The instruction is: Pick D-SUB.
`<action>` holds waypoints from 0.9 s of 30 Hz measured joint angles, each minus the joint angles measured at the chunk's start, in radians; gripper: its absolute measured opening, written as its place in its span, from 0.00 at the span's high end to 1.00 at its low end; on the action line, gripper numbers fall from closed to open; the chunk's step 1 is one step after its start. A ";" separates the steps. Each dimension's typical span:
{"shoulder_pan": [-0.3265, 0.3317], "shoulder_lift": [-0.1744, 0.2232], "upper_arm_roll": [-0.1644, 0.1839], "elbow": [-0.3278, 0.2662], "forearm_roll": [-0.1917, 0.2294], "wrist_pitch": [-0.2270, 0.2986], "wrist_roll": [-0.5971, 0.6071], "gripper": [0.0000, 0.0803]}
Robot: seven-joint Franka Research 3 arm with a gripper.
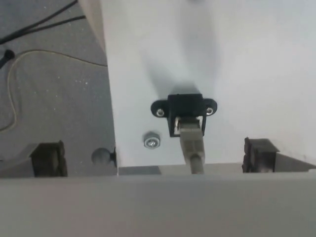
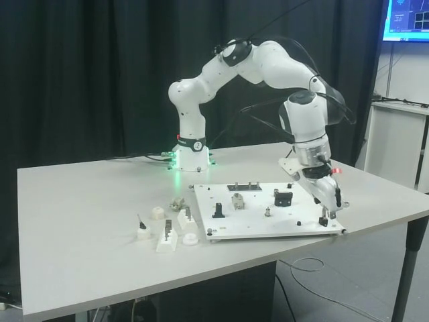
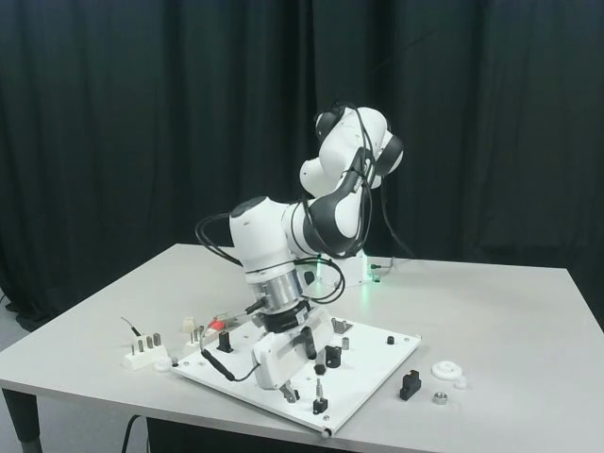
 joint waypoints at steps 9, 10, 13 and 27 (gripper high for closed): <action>0.000 0.002 -0.008 0.029 -0.037 -0.025 0.000 0.00; 0.000 0.003 -0.008 0.032 -0.042 -0.028 0.000 0.00; 0.000 0.006 -0.009 0.042 -0.058 -0.033 0.000 0.00; 0.000 0.011 -0.009 0.091 -0.166 -0.054 0.000 0.00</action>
